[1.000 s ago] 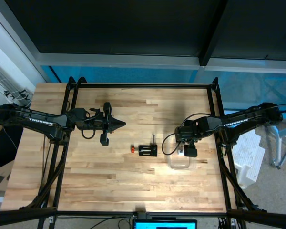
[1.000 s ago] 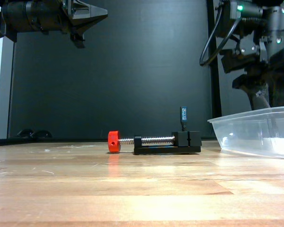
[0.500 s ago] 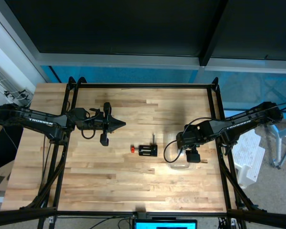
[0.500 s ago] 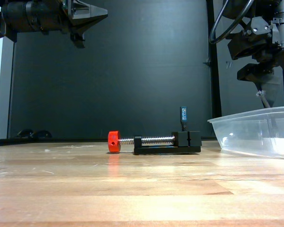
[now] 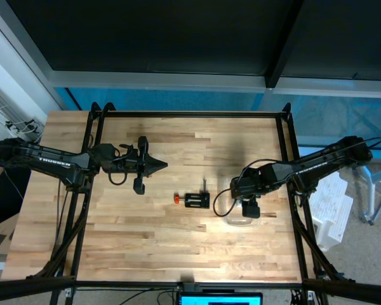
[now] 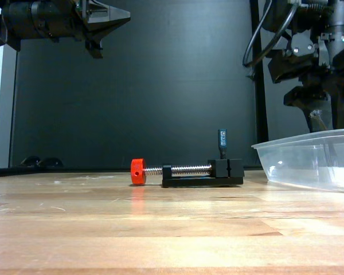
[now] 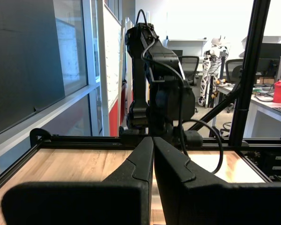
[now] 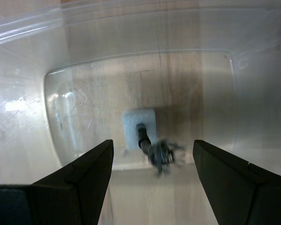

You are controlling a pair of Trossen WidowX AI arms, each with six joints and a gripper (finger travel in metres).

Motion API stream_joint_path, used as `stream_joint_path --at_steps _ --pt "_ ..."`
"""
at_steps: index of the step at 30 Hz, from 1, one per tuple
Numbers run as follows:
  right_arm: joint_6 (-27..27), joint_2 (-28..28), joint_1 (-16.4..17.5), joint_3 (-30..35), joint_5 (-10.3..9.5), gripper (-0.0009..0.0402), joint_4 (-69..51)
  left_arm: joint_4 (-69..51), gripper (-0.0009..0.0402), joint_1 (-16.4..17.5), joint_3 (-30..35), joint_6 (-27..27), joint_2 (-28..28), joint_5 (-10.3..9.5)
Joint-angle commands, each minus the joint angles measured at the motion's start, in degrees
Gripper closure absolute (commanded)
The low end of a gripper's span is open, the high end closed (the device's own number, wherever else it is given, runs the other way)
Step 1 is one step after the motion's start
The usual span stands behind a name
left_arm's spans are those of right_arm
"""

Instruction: Pick the usb-c connector and install on the hub

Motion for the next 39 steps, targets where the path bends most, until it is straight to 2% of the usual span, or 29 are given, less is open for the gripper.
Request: stream_joint_path --at_steps 1,15,22,28,39 --pt "0.13 0.15 0.42 -1.49 0.02 0.0156 2.05 0.00 0.0393 0.00 0.02 0.00 0.00 0.00" --pt "2.54 0.15 1.46 -4.09 0.15 0.0161 5.84 0.00 0.0393 0.02 0.02 0.00 0.00 0.00" --pt "3.10 0.15 1.88 -4.85 0.22 0.0188 6.86 0.00 0.0393 0.02 0.02 0.00 0.00 0.00" --pt "3.08 0.15 2.05 -4.85 1.14 0.0215 6.86 0.00 0.0393 0.02 0.02 0.00 0.00 0.00" --pt "4.48 0.15 2.21 -4.66 0.98 0.0273 6.93 0.00 0.0393 0.02 0.02 0.00 0.00 0.00"
